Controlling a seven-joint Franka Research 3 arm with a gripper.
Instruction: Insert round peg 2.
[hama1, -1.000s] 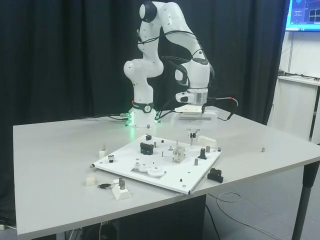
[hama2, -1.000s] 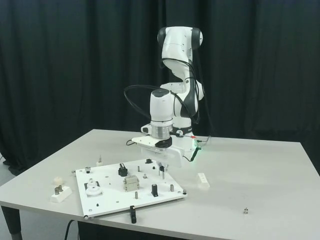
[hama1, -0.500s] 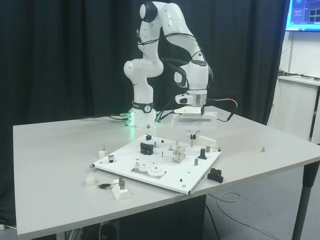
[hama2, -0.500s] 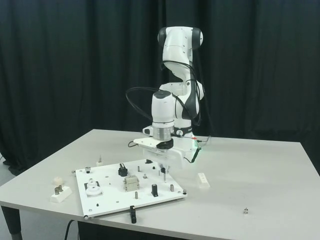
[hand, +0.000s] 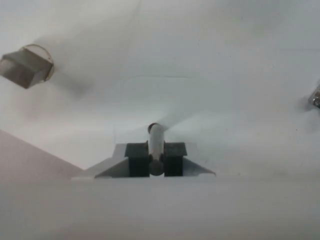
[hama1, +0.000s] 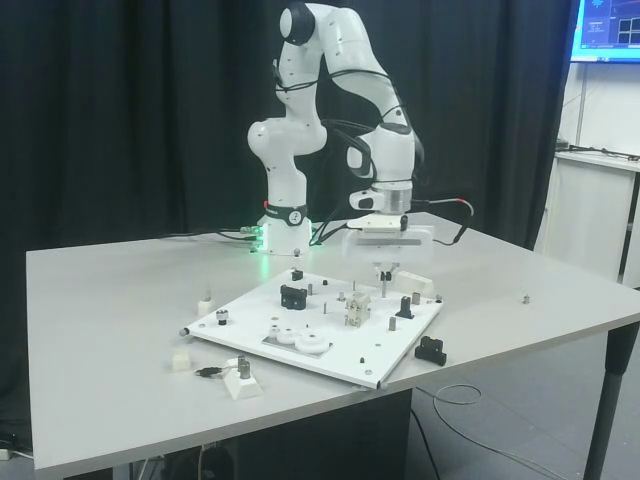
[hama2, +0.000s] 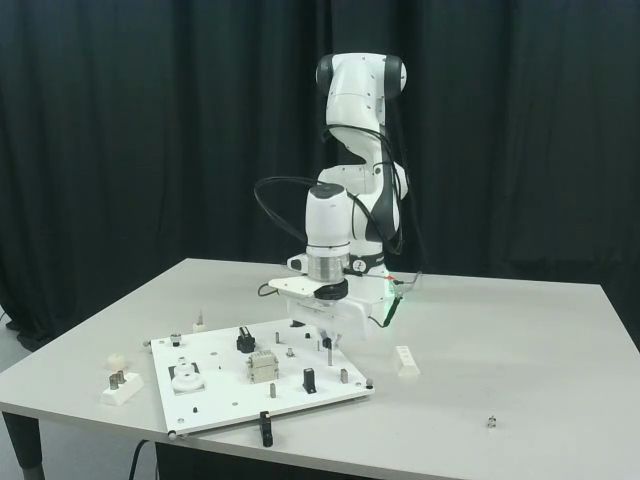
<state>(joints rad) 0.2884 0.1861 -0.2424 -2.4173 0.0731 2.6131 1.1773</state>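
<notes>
The white arm (hama2: 345, 160) is bent over the far side of the white board (hama2: 225, 392), with its gripper (hama2: 327, 342) hanging just above the board's surface. From either room camera you can barely make out anything between the fingers, just a thin dark sliver pointing down.

The wrist camera is where it gets clear: the two black fingertips (hand: 136, 158) are pinched on a slim grey peg (hand: 155, 147), which runs straight down toward the white board (hand: 210, 75) below. Whether its tip touches the board or floats a hair above, I can't tell.

What the wrist camera misses is everything else. The room views show the board sitting near the front edge of the grey table (hama1: 110, 290), dotted with small fixtures, a black clip (hama2: 265, 426) at the board's front edge, a small white block (hama2: 405, 360) off the board's side, and a white holder (hama1: 241, 381) with pegs by the table's front corner.
</notes>
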